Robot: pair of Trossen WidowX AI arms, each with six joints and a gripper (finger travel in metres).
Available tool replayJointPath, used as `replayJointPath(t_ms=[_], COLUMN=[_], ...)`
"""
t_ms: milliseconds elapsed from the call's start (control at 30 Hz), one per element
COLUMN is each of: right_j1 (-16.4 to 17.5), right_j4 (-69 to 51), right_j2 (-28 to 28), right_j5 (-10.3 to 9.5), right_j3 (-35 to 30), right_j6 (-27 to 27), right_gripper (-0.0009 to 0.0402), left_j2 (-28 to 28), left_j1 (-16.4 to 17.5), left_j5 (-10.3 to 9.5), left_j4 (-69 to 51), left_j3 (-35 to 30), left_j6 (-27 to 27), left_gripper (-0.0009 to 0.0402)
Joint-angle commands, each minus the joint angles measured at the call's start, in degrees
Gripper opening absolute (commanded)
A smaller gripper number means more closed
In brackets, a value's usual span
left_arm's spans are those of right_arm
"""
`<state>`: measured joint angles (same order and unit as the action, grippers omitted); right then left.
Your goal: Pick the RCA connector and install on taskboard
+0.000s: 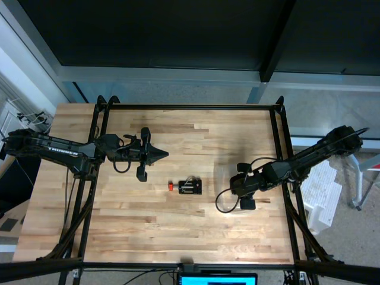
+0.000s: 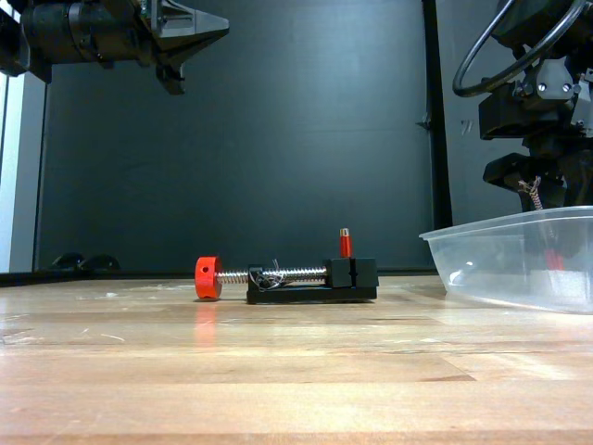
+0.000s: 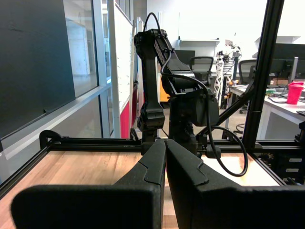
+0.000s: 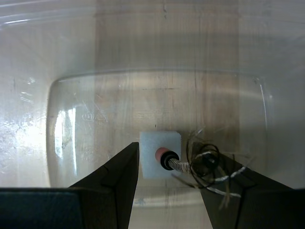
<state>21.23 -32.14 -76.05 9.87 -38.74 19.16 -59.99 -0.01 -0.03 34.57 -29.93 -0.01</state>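
The RCA connector (image 4: 167,159), red-tipped with a silvery spring and frayed wires behind it, lies in a white foam block (image 4: 151,164) on the floor of a clear tray (image 4: 71,52). My right gripper (image 4: 166,149) hangs over the tray, open, a finger on each side of the connector and clear of the plug. In the high view the right gripper (image 1: 234,187) is right of the taskboard (image 1: 189,187), a small black block with a red knob (image 1: 170,186). My left gripper (image 1: 163,154) is shut on nothing, high up and behind-left of the taskboard (image 2: 310,278).
The clear tray (image 2: 463,243) stands on the table right of the taskboard. A red pin (image 2: 345,243) sticks up from the block's right end. A black frame rail (image 1: 190,107) borders the table at the back and sides.
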Motion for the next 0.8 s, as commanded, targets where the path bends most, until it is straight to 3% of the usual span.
replayJointPath(t_ms=[33,267,800], right_j1=[0.0,-0.1,-0.3], right_j4=[0.0,-0.2,-0.2], right_j2=[-0.3,-0.2,-0.2], right_j5=[0.04,0.07,0.04], right_j3=[0.0,0.0,0.0], right_j6=[0.1,0.1,0.0], right_gripper=[0.0153,0.0148,0.0079], left_j2=[0.0,0.0,0.0], left_j1=[0.0,0.0,0.0], left_j5=[0.00,0.00,0.00], left_j4=[0.0,0.0,0.0], left_j3=[0.0,0.0,0.0], left_j6=[0.0,0.0,0.0], left_gripper=[0.0000,0.0000,0.0000])
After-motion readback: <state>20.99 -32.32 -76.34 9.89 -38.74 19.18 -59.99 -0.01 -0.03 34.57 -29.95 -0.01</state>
